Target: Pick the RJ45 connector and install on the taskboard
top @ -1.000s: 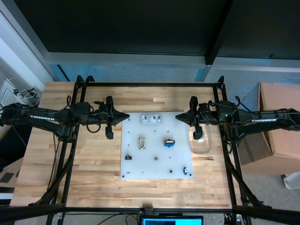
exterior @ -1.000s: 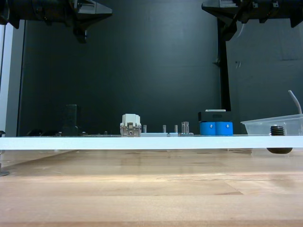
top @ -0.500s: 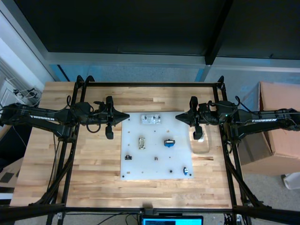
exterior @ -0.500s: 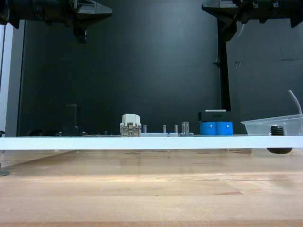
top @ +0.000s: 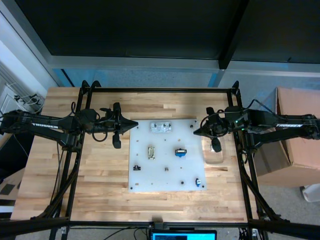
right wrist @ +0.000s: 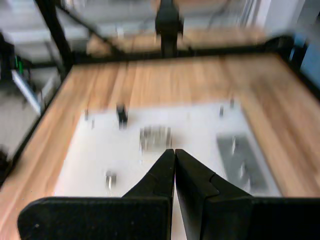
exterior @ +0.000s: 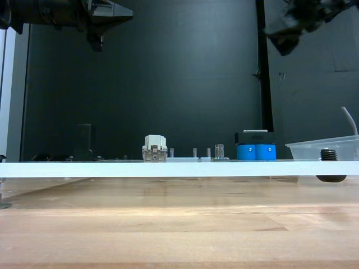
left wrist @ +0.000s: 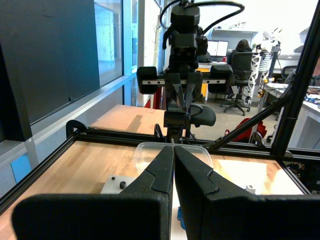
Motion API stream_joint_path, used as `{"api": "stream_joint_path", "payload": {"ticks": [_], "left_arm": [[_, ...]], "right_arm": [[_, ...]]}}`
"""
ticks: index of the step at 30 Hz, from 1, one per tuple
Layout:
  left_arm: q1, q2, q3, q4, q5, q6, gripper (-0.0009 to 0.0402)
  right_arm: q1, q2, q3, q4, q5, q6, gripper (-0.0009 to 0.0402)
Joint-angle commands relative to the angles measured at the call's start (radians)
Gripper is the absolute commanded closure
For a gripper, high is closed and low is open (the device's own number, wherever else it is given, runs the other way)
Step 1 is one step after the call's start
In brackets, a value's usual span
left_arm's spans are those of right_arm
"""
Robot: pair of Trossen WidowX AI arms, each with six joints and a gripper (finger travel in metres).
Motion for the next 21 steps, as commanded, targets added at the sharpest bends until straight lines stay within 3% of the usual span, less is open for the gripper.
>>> {"api": "stream_joint_path", "payload": {"ticks": [1,13,17,21], "left_arm": [[0.000,0.000,0.000,0.000,0.000,0.000,0.0393],[0.000,0.000,0.000,0.000,0.000,0.000,0.0393],[0.000,0.000,0.000,0.000,0.000,0.000,0.0393],[0.000,0.000,0.000,0.000,0.000,0.000,0.0393]], "right_arm": [[0.000,0.000,0.072,-0.216,0.002,-0.023,0.0393],[0.000,0.000,0.282,-0.799,0.034,-0.054,0.0393],[0.000,0.000,0.324,-0.926,0.084,-0.053,0.0393],[-0.001,0.000,0.354,-0.992,0.084,-0.053,0.0393]]}}
